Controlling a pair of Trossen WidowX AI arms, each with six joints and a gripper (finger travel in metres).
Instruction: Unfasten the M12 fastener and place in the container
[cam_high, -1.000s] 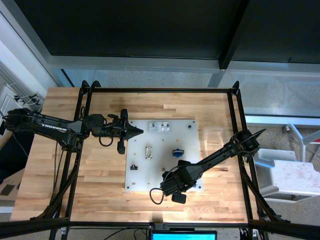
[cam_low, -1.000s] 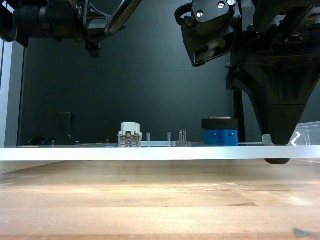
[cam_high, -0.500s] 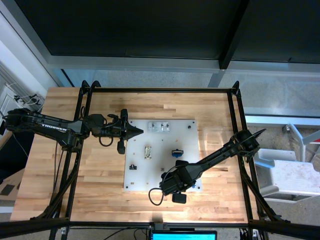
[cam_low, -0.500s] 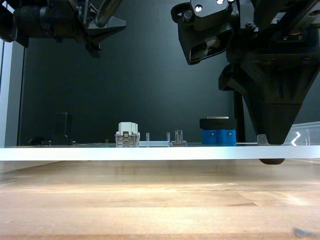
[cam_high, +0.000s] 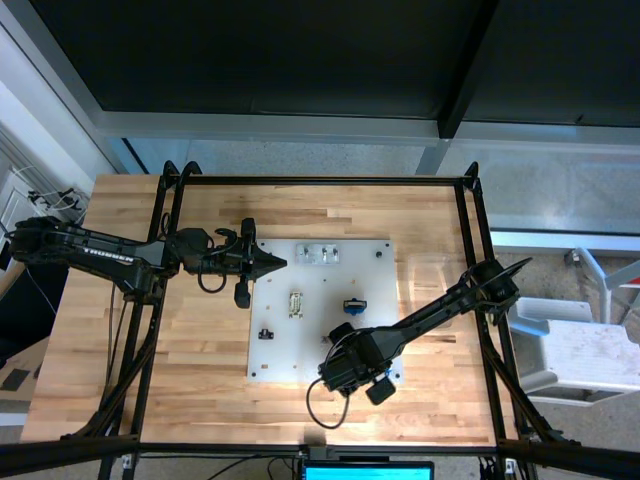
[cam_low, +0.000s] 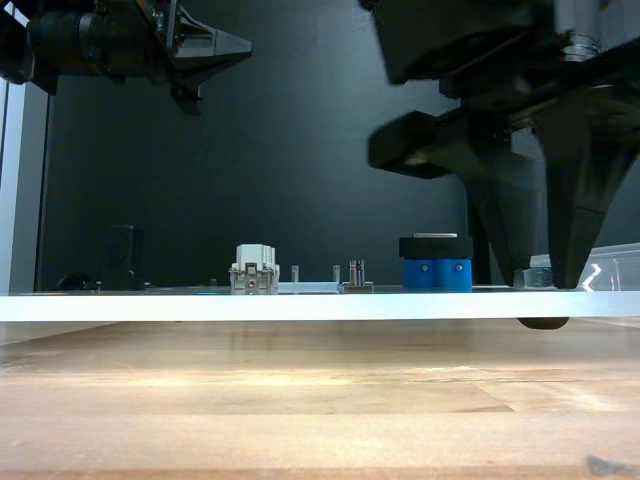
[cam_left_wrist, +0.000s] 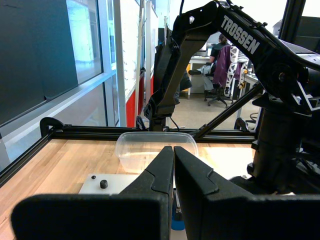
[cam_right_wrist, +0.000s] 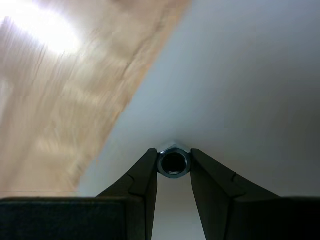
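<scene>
**Ana:** Two claws to account for. Where is each?

**Ben:** The left claw hangs high over the board's far left corner, its fingers pressed together on nothing, well away from the work. The right claw points straight down at the white board near its near right edge. It is pinched narrow on the small silver M12 nut.

**Ana:** Is the nut on its stud?

**Ben:** I cannot tell. The right wrist view looks down the nut's dark bore, with one finger on each side of it. The low view shows it sitting just above the board surface. No ribs of the stud show in either. My judgement is that the threads are engaged and unscrewing is the step in hand.

**Ana:** How should it be done well?

**Ben:** Keep the claw upright over the bore so the nut does not cock on its threads. Roll the wrist to unscrew with a firm squeeze. Let the claw rise only as the nut climbs, not ahead of it. If the wrist runs out of turn, loosen, turn back and pinch again.

**Ana:** And afterwards?

**Ben:** The clear container lies on the table off the board's far right side, well apart from the nut. Carry the nut low and release it only once it is over the tray.
</scene>
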